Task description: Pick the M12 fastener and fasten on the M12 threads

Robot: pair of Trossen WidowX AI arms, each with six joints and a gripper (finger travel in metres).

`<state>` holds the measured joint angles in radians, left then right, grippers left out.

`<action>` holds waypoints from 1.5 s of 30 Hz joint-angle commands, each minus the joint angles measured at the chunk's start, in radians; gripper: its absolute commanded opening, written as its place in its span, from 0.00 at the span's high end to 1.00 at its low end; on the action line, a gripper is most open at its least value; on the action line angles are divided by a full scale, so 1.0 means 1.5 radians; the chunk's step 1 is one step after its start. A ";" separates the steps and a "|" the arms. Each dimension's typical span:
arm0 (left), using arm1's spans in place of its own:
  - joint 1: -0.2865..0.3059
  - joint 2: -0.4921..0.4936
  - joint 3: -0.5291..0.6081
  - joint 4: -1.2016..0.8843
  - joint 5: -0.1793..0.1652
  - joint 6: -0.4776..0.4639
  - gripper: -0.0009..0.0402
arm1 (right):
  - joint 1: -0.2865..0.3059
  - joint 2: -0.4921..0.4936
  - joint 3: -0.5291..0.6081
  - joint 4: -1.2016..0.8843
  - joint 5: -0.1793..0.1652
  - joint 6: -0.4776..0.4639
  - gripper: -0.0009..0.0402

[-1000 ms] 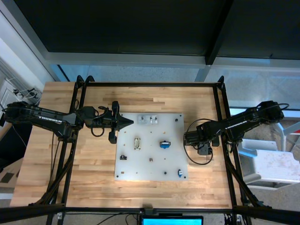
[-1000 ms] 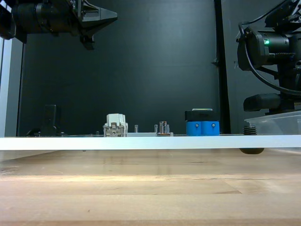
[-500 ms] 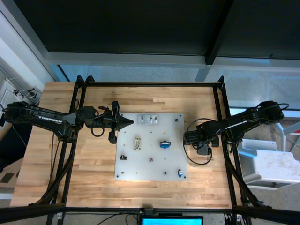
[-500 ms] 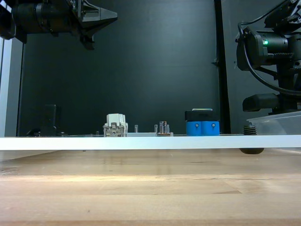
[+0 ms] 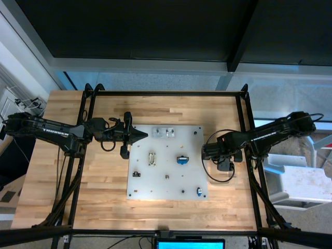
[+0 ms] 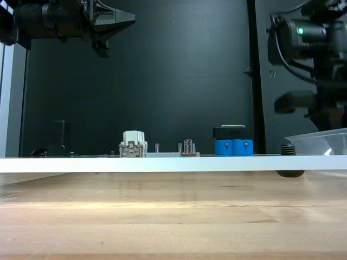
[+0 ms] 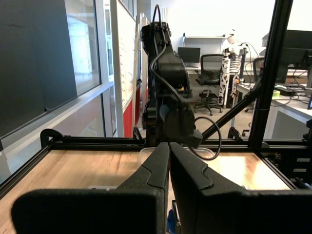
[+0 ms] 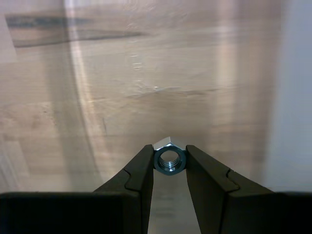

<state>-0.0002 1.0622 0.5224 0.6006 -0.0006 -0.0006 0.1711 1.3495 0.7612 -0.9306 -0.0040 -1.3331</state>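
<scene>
The small silver M12 nut [image 8: 169, 160] is pinched between the tips of my right gripper [image 8: 169, 162], which is shut on it above blurred wood. In the high view the right gripper [image 5: 220, 154] hangs just off the white board's [image 5: 155, 179] right edge. The M12 threads, a short black ribbed stud [image 6: 288, 149], stand bare at the board's near right, in front of the clear tray [image 6: 320, 142]. My left gripper [image 5: 142, 135] is shut and empty, held high over the board's far left edge, with its fingers [image 7: 161, 161] pressed together.
On the board stand a blue connector block [image 6: 233, 145], a white connector [image 6: 133, 145] and a small silver post [image 6: 188, 147]. A black frame [image 5: 166, 94] rings the wooden table. The right arm's cable loops [image 5: 215, 174] beside the board.
The right arm has risen and drifted slightly left, lifting its gripper off the tray. The left arm has not moved.
</scene>
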 commanded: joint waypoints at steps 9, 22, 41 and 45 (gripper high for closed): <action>0.000 0.000 0.000 0.000 0.000 0.000 0.98 | 0.025 0.011 0.151 -0.118 0.002 0.000 0.88; 0.000 0.000 0.000 0.000 0.000 0.000 0.98 | 0.075 0.178 0.357 -0.176 0.003 0.011 0.88; 0.000 0.000 0.000 0.000 0.000 0.000 0.98 | 0.158 0.408 0.603 -0.202 0.008 0.047 0.88; 0.000 0.000 0.000 0.000 0.000 0.000 0.98 | 0.172 0.446 0.643 -0.205 0.008 0.046 0.88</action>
<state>-0.0002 1.0622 0.5224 0.6006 -0.0006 -0.0006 0.4213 2.0014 1.7065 -1.2381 0.0078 -1.2625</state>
